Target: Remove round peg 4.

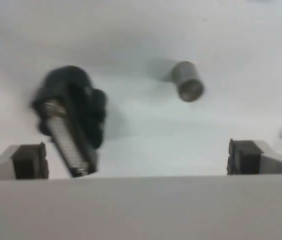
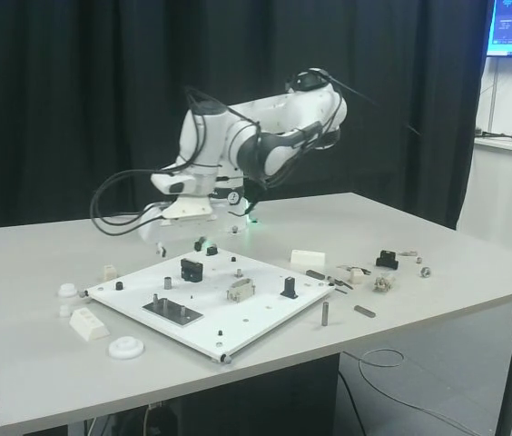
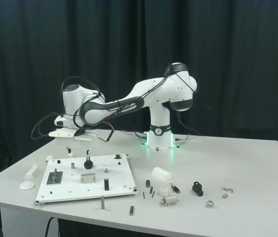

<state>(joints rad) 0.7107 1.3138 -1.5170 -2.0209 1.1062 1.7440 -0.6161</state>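
From the wrist view I see both fingertips spread wide with nothing between them, so the gripper [image 1: 138,159] is open and empty. Ahead of it on the white board [image 1: 131,35] stands a short grey round peg [image 1: 187,81], upright in its hole with its flat top leaning toward the camera; I take this for round peg 4, though no marking confirms the number. It sits beyond the line joining the fingertips and nearer to one finger than the other, so the jaws are not yet centred over it. A black connector block [image 1: 71,117] with a ribbed grey strip lies near the other fingertip, well apart from the peg. In the first room view the gripper [image 2: 160,238] hangs above the far corner of the board [image 2: 238,331], clear of its surface, with the arm [image 2: 256,136] stretched out low over the table [image 2: 38,272]. I can make out several small pegs on the board there, but I cannot tell which one is the wrist camera's peg. In the second room view the gripper [image 3: 70,148] hovers over the back edge of the board [image 3: 124,185], above a black fixture [image 3: 87,163]. My judgement: since the peg's long axis is vertical, I need to shift sideways and forward until the fingers straddle it, then come straight down.
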